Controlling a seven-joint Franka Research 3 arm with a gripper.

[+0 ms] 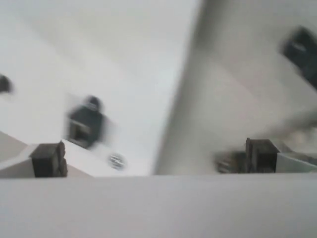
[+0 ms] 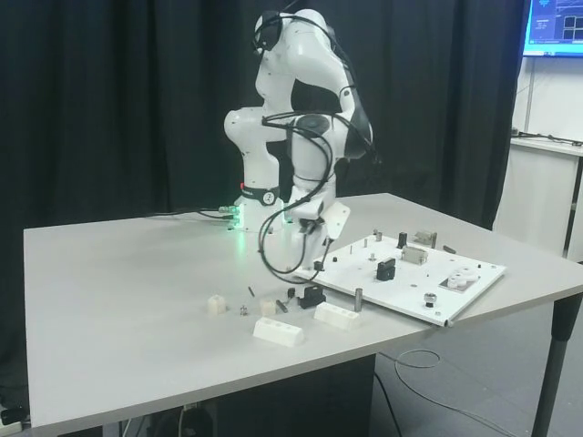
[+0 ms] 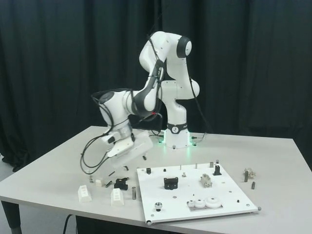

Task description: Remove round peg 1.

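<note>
Gripper hangs tilted above the grey table, near one corner of the white board, jaws apart with nothing between them. A dark round peg stands upright just beside the board's edge, near the white blocks; whether that is peg 1, I cannot tell

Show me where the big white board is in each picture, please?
Wrist view: the white board is the pale surface around the blurred black block, as far as I can tell.
First room view: right of the arm, at the table's near right corner.
Second room view: front and centre-right of the table.
Shared landmark: the black block standing on the board.
</note>
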